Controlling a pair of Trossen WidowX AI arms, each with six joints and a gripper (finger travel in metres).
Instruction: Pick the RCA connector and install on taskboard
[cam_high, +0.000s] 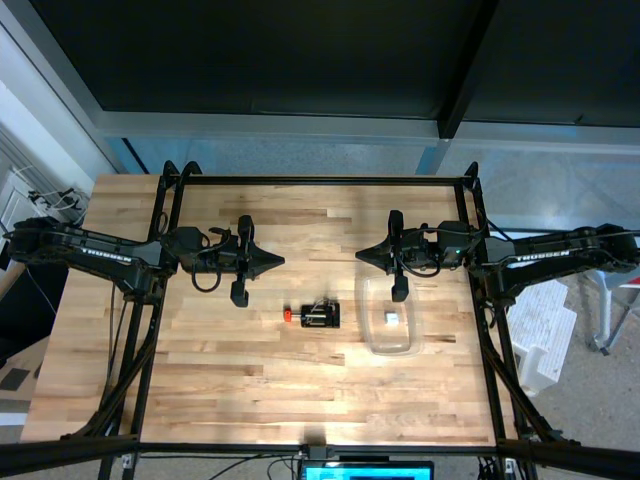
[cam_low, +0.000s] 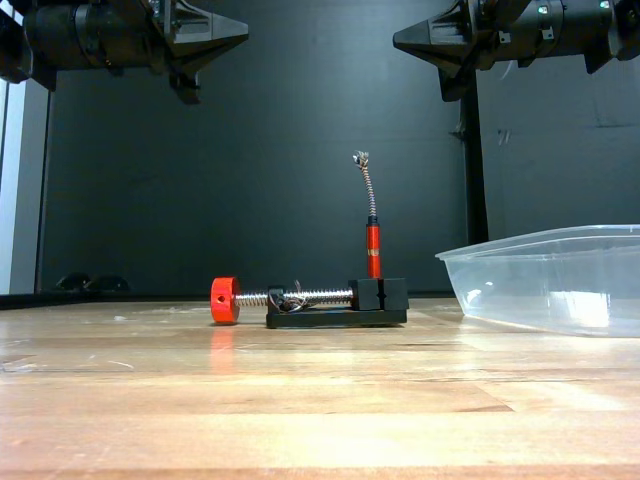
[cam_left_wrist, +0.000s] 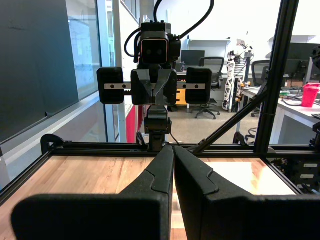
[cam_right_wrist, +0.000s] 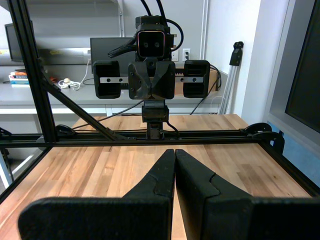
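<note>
On the vise, connector stands upright, cable pointing to 12 o'clock; left gripper at 11, right gripper at 1, jaws closed, empty.

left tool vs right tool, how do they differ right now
The left tool points rightward, the right tool leftward. The left tool hangs above the table beyond the vise's red knob; the right tool hangs by the clear tray's far end. Shared: both shut, empty, raised high, clear of the connector standing on the vise.
</note>
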